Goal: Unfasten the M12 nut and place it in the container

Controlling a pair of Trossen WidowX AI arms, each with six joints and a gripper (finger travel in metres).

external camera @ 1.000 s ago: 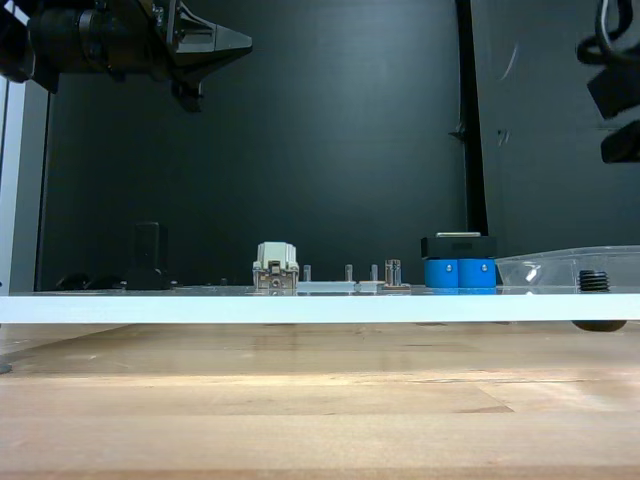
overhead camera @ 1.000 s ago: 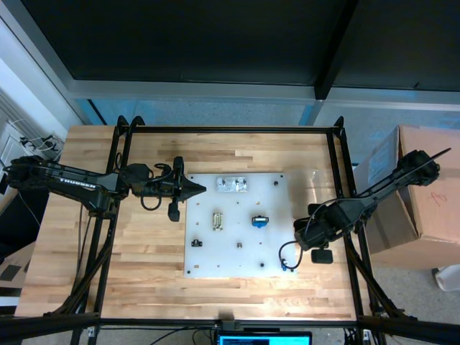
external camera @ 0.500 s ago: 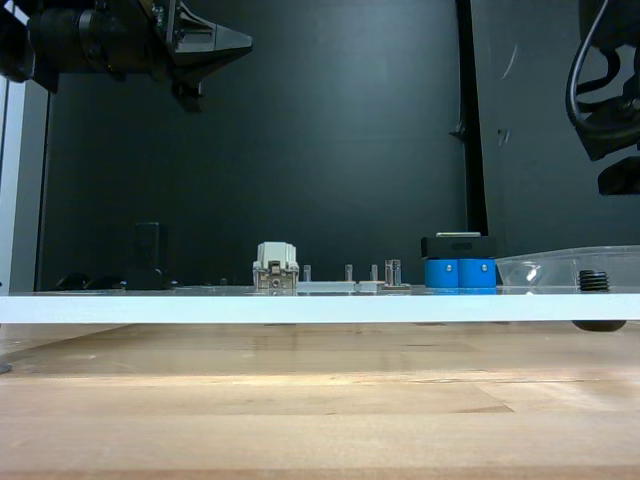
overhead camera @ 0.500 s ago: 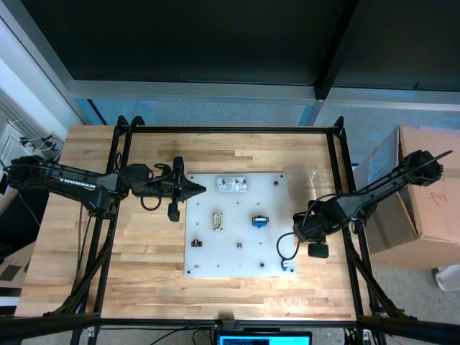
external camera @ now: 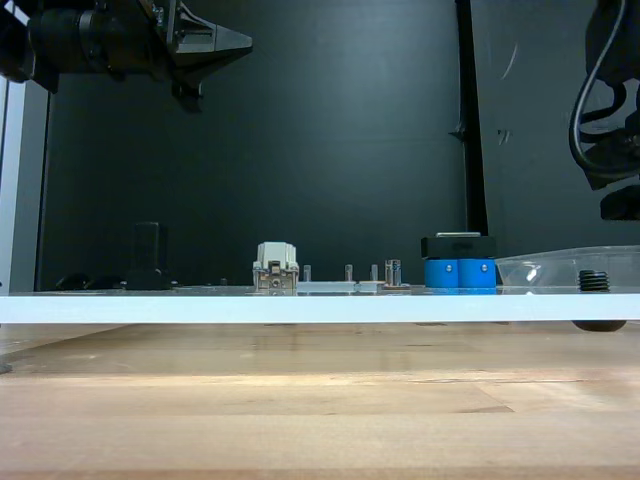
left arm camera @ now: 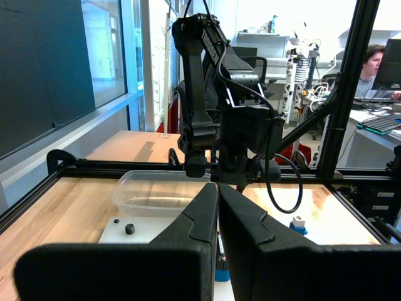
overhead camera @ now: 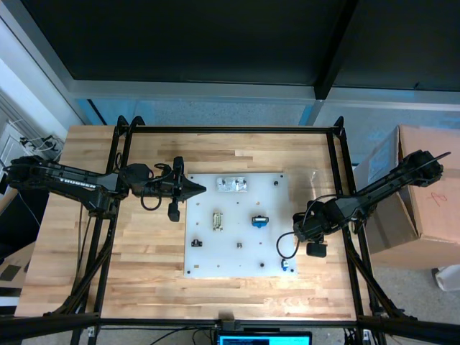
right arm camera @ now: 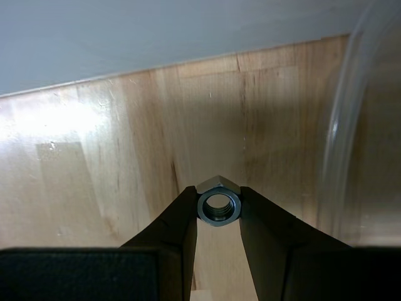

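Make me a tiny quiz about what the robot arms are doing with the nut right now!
1. What holds the silver nut? A) the left gripper B) the right gripper C) nothing, it lies loose
2. True or false: the black stud is bare and shows its ribs.
3. Fill in: below the held nut is the wooden ___, with the clear container rim beside it.

Key
1. B. The right gripper, right of the white board, pinches the nut in its fingers. The left gripper hovers shut, high over the board's far left edge.
2. True.
3. table. The nut is not in the container.
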